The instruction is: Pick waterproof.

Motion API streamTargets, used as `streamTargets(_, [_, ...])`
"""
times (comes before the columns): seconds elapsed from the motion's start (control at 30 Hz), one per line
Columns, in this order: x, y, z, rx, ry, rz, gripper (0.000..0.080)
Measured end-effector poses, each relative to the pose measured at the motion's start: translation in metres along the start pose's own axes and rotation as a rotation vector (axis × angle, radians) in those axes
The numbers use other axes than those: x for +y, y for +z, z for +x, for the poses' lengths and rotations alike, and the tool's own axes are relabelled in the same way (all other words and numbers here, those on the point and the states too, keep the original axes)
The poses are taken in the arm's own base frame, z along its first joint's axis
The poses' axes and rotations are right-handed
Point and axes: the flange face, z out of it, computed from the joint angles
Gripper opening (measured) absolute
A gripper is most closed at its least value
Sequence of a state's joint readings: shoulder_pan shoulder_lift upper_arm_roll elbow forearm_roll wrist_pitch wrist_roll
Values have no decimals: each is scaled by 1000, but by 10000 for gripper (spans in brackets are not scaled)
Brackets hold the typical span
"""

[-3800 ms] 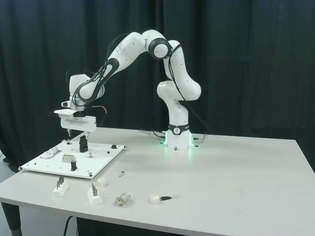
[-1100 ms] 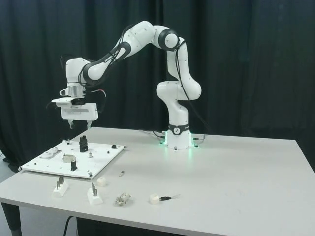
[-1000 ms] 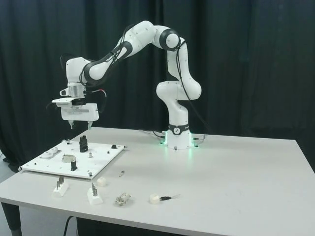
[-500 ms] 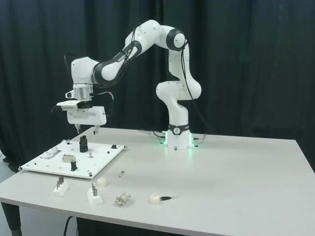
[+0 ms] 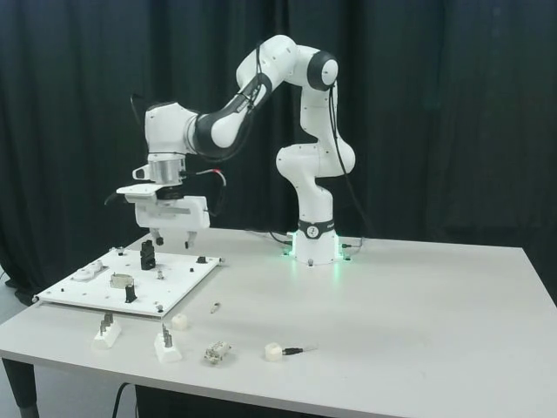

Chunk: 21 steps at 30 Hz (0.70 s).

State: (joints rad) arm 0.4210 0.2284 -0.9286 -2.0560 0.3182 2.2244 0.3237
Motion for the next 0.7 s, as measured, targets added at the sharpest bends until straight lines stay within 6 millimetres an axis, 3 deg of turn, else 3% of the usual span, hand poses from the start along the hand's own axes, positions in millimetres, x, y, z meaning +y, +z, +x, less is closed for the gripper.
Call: streamTargets(0.7, [-85, 50, -37, 118, -143, -25, 800])
